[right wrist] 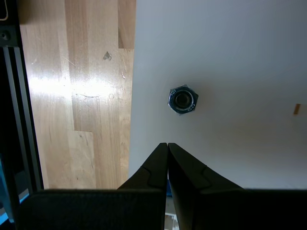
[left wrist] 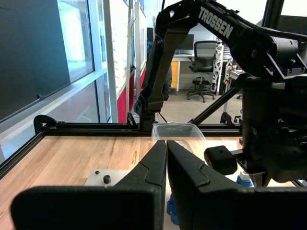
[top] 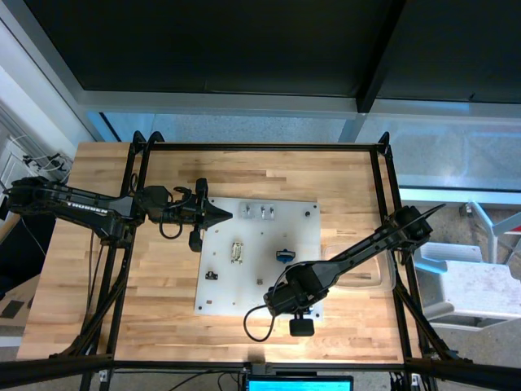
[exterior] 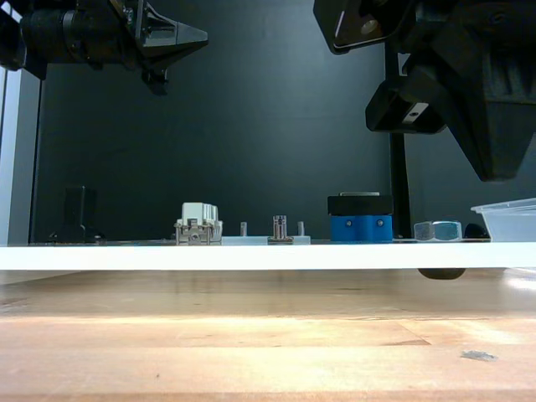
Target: Pick the M12 fastener and fasten on the M12 threads
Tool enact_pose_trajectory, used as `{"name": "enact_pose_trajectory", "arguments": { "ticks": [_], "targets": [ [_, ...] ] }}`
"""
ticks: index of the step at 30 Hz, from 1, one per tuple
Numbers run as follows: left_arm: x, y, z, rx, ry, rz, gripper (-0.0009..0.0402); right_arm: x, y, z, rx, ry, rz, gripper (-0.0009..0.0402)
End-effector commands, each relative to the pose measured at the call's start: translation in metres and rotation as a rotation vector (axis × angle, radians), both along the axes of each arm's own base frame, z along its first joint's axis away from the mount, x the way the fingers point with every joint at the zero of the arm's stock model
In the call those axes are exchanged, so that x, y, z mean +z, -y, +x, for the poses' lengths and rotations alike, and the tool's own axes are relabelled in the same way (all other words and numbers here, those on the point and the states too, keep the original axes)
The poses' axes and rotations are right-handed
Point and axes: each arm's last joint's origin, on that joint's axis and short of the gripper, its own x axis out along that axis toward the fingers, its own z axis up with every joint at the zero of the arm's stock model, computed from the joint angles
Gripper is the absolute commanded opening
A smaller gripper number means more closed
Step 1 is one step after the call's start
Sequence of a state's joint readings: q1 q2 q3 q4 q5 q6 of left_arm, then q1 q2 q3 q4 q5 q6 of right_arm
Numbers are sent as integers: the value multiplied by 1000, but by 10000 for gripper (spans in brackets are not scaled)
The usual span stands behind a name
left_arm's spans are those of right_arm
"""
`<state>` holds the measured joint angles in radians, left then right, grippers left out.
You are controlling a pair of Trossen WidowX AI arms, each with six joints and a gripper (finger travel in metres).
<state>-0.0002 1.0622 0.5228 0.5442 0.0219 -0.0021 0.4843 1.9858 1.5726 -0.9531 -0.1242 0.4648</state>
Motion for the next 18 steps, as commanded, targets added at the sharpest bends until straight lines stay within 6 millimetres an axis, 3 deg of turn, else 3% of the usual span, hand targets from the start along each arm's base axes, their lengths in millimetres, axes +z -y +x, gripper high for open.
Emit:
{"name": "enact_pose_trajectory", "arguments": {
  "ticks": [1,12,18],
  "targets": [
    [0,0,0,0,0,0,0,5,1,-1,-2,12,6,0],
    [0,0,0,0,0,0,0,25,5,-7,-8,68,6,0],
    [0,0,0,0,0,0,0,25,4,-7,-8,67,6,0]
  ]
}}
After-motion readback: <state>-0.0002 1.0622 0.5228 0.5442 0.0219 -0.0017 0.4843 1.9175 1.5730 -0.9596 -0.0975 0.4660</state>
